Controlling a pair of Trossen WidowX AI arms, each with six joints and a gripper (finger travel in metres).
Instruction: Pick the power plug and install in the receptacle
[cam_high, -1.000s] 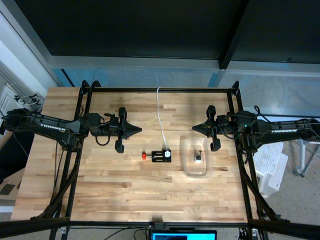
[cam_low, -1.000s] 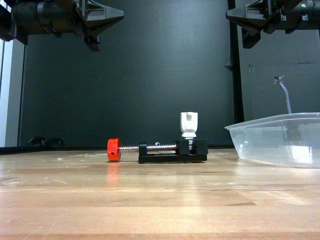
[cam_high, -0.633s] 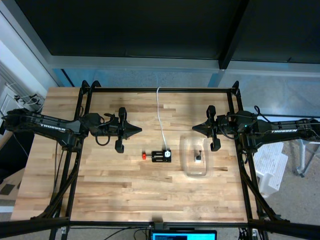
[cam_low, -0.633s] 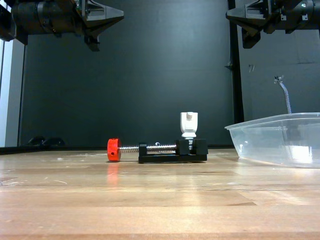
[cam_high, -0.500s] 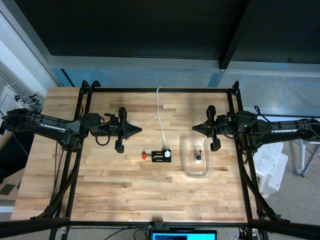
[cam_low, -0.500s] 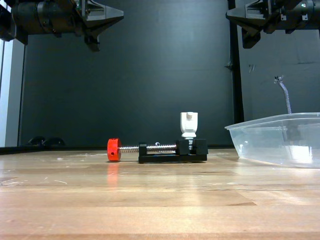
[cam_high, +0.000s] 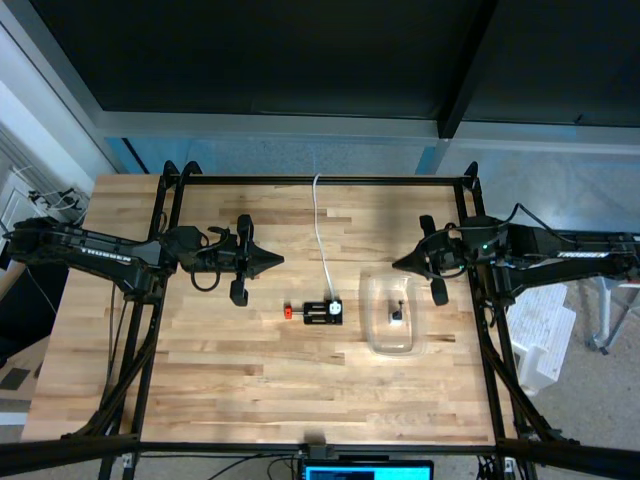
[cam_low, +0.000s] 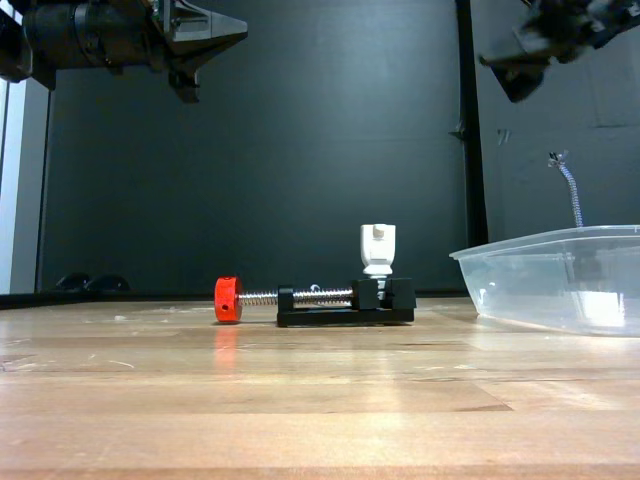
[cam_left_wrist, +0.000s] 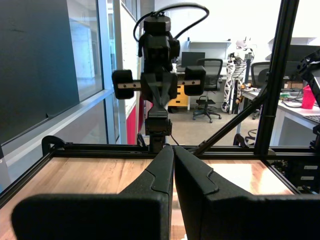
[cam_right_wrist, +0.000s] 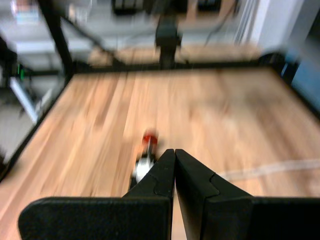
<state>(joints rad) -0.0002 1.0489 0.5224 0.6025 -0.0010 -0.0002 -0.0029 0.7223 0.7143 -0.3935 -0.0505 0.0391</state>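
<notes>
Over the table, I am seeing the left gripper (cam_high: 278, 261) hanging left of the vise (cam_high: 318, 312) and the right gripper (cam_high: 398, 265) hanging by the tray (cam_high: 380, 345) where the power plug (cam_high: 398, 310) is lying; down low, the receptacle (cam_low: 377, 248) is standing in the vise; both wrist views are showing fingers (cam_left_wrist: 160, 170) pressed together, empty.

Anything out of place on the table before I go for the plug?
Nothing stands out. The receptacle stands upright in the vise, the plug lies in the tray, nothing spilled. Left gripper hangs shut above the table's left; right gripper, shut, hangs above the tray's far edge.
</notes>
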